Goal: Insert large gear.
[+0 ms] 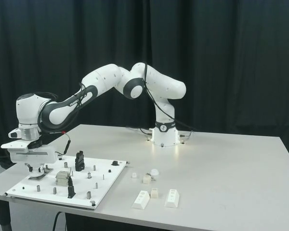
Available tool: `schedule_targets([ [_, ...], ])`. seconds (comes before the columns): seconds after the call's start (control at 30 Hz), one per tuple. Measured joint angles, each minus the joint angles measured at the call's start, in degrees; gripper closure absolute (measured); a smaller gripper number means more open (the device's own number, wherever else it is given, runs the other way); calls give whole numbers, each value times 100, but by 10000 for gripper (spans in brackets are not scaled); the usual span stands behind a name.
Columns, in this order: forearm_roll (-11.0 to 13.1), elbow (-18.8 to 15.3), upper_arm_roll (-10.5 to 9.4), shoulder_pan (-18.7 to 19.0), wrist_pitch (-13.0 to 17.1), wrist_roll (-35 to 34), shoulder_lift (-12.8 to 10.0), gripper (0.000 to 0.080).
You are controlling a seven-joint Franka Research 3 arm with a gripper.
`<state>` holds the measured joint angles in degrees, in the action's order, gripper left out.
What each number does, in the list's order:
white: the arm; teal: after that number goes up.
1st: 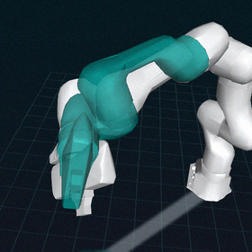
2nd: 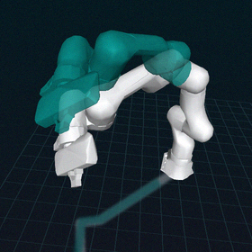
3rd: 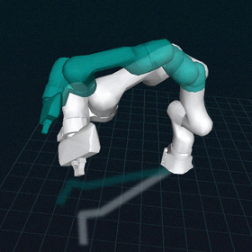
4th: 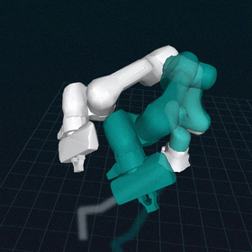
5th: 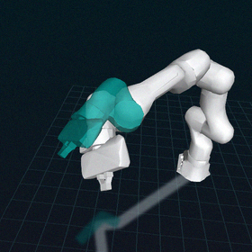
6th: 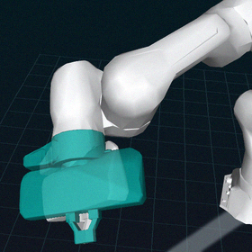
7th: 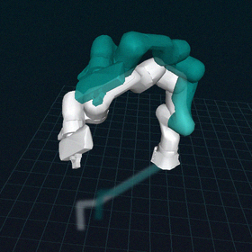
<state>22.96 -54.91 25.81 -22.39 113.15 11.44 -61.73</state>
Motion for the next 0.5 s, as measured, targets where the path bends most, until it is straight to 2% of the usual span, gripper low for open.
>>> schedule_targets([
  [0.23, -2, 12, 5, 4, 55, 19, -11, 470],
  [0.27, -9, 16, 11, 8, 64, 44, -11, 435],
  [0.4, -80, 56, 70, 46, 75, 215, -12, 435],
  [0.43, -99, 72, 90, 60, 75, 229, -12, 145],
  [0.5, -131, 105, 122, 85, 74, 230, -12, 145],
])
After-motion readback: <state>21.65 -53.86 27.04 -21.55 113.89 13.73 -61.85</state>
